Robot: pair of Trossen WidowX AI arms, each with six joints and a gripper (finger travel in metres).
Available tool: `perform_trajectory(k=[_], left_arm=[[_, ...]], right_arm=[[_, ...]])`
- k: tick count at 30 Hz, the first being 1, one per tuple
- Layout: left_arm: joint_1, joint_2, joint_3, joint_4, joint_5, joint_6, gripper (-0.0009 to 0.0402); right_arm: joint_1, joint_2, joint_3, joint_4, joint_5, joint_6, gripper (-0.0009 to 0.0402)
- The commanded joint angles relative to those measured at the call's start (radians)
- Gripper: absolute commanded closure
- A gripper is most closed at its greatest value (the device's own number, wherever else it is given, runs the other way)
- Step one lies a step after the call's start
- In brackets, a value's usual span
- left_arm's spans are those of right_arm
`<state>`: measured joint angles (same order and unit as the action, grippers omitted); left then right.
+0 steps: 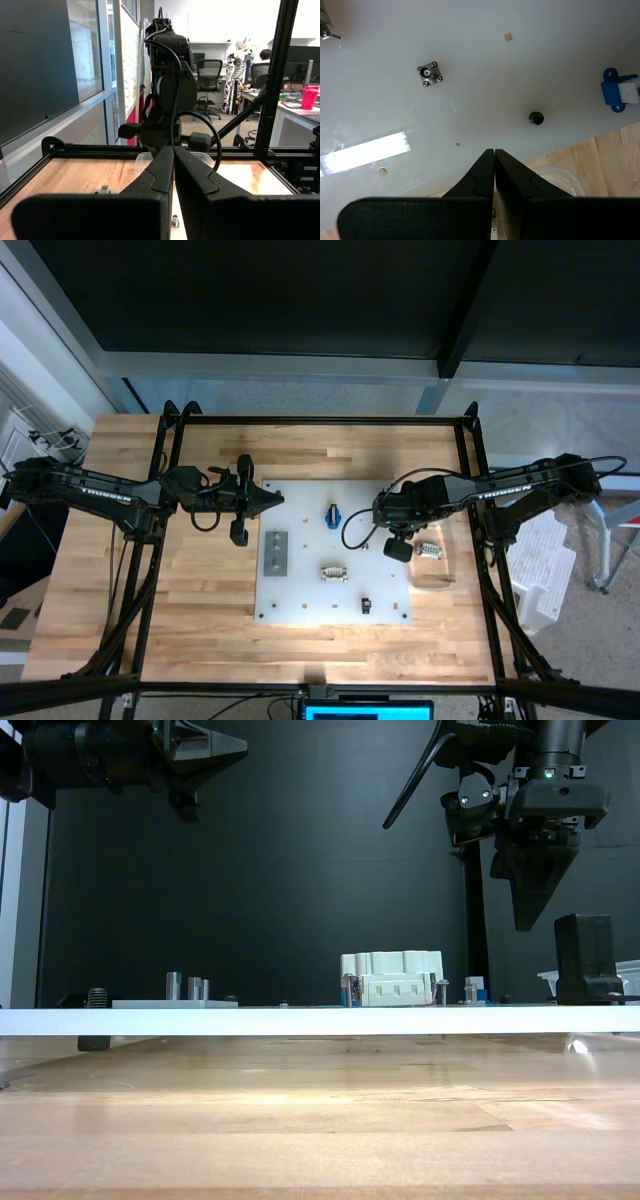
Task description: Pick the HAN10E connector and install on the hub
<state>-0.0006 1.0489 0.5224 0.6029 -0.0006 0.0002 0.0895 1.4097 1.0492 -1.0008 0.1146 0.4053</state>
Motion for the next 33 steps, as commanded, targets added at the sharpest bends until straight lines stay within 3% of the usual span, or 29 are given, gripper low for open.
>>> perform_trajectory(k=[1, 10, 15, 24, 33], left_arm=[[0.000, 0.000, 0.000, 0.000, 0.000, 0.000, 0.0393], [0.000, 0.000, 0.000, 0.000, 0.000, 0.000, 0.0393], [0.000, 0.000, 0.000, 0.000, 0.000, 0.000, 0.0393], [0.000, 0.000, 0.000, 0.000, 0.000, 0.000, 0.0393], [0.000, 0.000, 0.000, 0.000, 0.000, 0.000, 0.0393]], right_arm=[[0.000, 0.000, 0.000, 0.000, 0.000, 0.001, 0.0393], [0.000, 0.000, 0.000, 0.000, -0.001, -0.004, 0.0393], [0.019, -0.034, -0.008, -0.006, -0.028, -0.052, 0.0385], [0.030, -0.166, -0.082, -0.016, -0.028, -0.047, 0.0281], [0.082, -0.191, -0.122, -0.066, -0.028, -0.052, 0.0178]])
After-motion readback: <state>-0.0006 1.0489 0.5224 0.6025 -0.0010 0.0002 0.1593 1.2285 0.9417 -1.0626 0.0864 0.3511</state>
